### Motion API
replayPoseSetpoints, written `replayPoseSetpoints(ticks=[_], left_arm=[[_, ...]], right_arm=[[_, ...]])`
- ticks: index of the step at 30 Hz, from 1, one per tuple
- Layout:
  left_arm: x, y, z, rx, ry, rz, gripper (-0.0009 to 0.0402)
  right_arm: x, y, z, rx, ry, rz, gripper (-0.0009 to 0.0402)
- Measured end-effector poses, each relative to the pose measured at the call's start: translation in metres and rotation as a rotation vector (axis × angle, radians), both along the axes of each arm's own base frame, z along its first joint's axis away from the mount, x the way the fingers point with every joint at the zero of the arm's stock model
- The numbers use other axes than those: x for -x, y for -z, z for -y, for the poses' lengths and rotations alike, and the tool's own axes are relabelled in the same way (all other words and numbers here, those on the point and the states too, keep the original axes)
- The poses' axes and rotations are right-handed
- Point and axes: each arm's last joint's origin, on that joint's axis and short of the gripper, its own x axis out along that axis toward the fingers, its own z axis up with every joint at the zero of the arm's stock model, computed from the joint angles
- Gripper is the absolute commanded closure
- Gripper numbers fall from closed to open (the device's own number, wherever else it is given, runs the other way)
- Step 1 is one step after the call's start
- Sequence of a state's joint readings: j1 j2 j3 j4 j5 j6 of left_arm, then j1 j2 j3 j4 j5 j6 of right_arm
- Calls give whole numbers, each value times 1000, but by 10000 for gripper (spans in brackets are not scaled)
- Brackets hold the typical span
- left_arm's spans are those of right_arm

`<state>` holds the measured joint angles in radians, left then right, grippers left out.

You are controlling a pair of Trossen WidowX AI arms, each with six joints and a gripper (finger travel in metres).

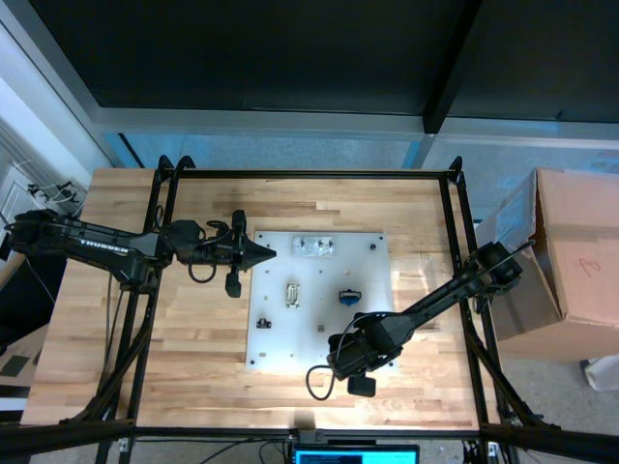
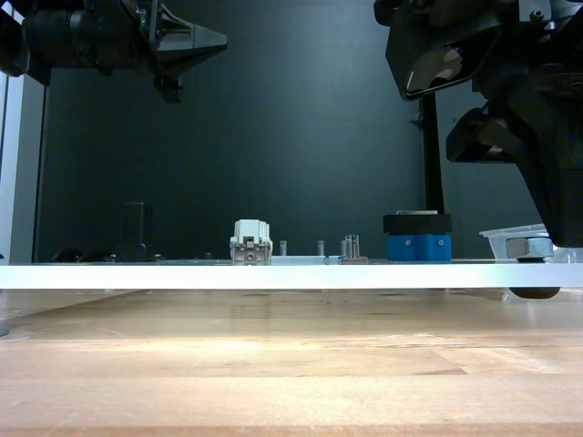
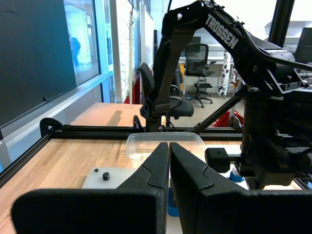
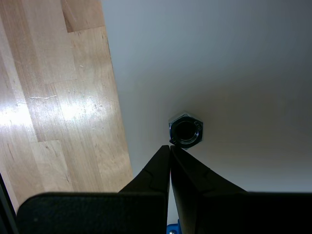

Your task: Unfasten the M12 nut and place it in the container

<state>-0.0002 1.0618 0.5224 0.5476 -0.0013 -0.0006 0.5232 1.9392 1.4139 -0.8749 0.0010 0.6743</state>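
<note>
The silver M12 nut [image 4: 185,130] sits flat on the white board [image 4: 234,58], its centre dark. In the low view the nut [image 2: 528,247] rests on its stud with a thin black band beneath it, in front of the clear container [image 2: 510,234]. My right gripper [image 4: 169,147] points down at the board, shut with nothing between its fingers; its tips stand just beside the nut, not around it. The right arm hides the nut in the high view. My left gripper [image 1: 266,253] hangs shut and empty above the board's far left, beside the container [image 1: 314,247].
On the board [image 1: 290,338] stand a blue block [image 1: 348,298], a white connector [image 1: 292,295] and a small silver post [image 2: 352,246]. A cardboard box [image 1: 571,261] sits off the table's right edge. A black frame rails the table.
</note>
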Motion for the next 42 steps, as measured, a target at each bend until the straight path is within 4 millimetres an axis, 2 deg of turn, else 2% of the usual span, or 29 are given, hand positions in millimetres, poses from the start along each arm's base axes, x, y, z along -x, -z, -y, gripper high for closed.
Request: replayPoseSetpoints(ticks=[5,7,14,21,25,28,38,42], left_arm=[[0,0,0,0,0,0,393],[0,0,0,0,0,0,393],[0,0,0,0,0,0,393],[0,0,0,0,0,0,393],[0,0,0,0,0,0,393],[0,0,0,0,0,0,393],[0,0,0,0,0,0,393],[0,0,0,0,0,0,393]], right_arm=[[5,-3,10,222,92,30,394],[5,-8,12,235,104,34,393],[7,-14,7,115,94,-17,393],[2,-32,-3,-86,45,-60,393],[-1,-39,-4,-125,19,-54,393],[-1,-35,-4,-126,13,-50,393],[-5,-4,-3,-114,-14,-41,393],[-5,1,-1,-104,-11,-46,393]])
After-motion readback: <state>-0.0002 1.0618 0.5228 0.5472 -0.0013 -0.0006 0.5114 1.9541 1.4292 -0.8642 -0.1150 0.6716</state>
